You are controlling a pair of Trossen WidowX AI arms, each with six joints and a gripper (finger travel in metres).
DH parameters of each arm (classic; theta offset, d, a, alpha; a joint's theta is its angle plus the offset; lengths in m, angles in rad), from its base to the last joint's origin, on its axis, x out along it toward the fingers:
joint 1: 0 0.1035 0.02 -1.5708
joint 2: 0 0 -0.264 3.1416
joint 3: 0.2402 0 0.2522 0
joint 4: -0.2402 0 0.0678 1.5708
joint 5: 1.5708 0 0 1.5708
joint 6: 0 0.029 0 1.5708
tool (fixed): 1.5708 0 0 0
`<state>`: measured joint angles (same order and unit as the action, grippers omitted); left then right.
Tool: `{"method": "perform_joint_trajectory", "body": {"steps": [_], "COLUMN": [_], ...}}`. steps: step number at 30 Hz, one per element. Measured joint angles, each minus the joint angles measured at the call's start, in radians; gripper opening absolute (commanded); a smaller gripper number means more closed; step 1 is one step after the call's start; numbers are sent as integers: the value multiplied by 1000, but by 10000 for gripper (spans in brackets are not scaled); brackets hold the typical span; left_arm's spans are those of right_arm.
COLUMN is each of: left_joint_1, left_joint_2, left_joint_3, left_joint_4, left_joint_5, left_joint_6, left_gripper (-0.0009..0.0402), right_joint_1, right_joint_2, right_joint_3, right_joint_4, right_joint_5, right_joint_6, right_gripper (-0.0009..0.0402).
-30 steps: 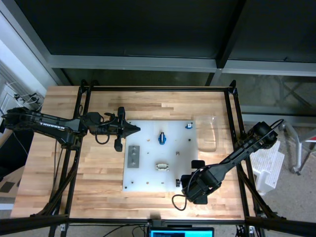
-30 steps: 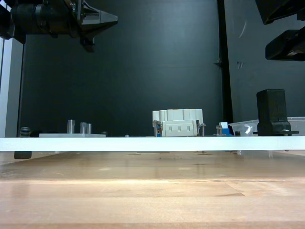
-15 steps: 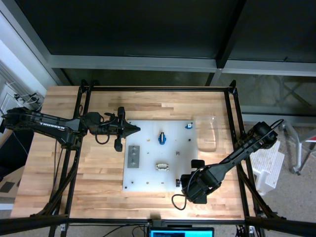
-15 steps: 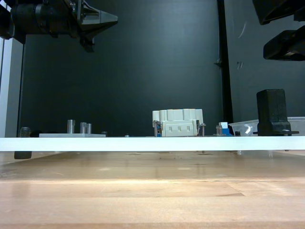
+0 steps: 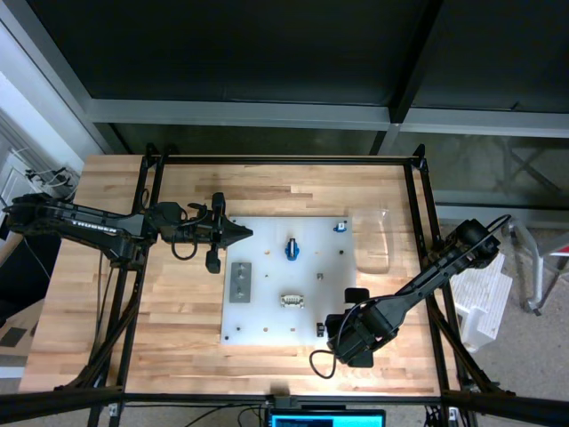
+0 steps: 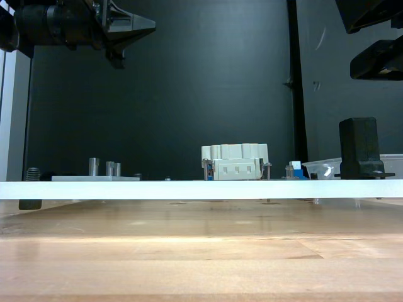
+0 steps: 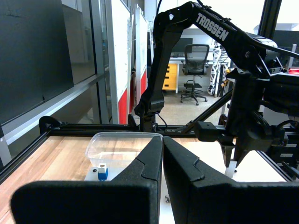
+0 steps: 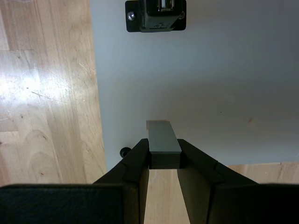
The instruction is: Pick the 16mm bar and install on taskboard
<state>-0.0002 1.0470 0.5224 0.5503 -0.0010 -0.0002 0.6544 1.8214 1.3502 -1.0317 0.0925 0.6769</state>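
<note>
The 16mm bar [image 8: 162,137] is clamped between the jaws of the right gripper [image 8: 163,151]. It hangs over the near right corner of the taskboard [image 8: 210,84], just inside the edge where the wooden counter [image 8: 46,93] starts. We reckon the trick here is to carry it level toward its seat, probably over by the grey metal block [image 5: 241,280]. We'd hold the grip square so it doesn't twist, then lower slowly. The left gripper [image 5: 242,233] hovers over the board's far left edge, jaws together.
</note>
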Motion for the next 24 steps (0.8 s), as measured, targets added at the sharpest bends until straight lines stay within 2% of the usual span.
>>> {"method": "perform_joint_trajectory", "body": {"steps": [24], "left_joint_1": [0], "left_joint_2": [0], "left_joint_3": [0], "left_joint_4": [0], "left_joint_5": [0], "left_joint_6": [0], "left_gripper": [0], "right_joint_1": [0], "right_joint_2": [9], "right_joint_3": [-1], "right_joint_4": [11], "right_joint_5": [-6], "right_joint_6": [-5], "right_gripper": [4]}}
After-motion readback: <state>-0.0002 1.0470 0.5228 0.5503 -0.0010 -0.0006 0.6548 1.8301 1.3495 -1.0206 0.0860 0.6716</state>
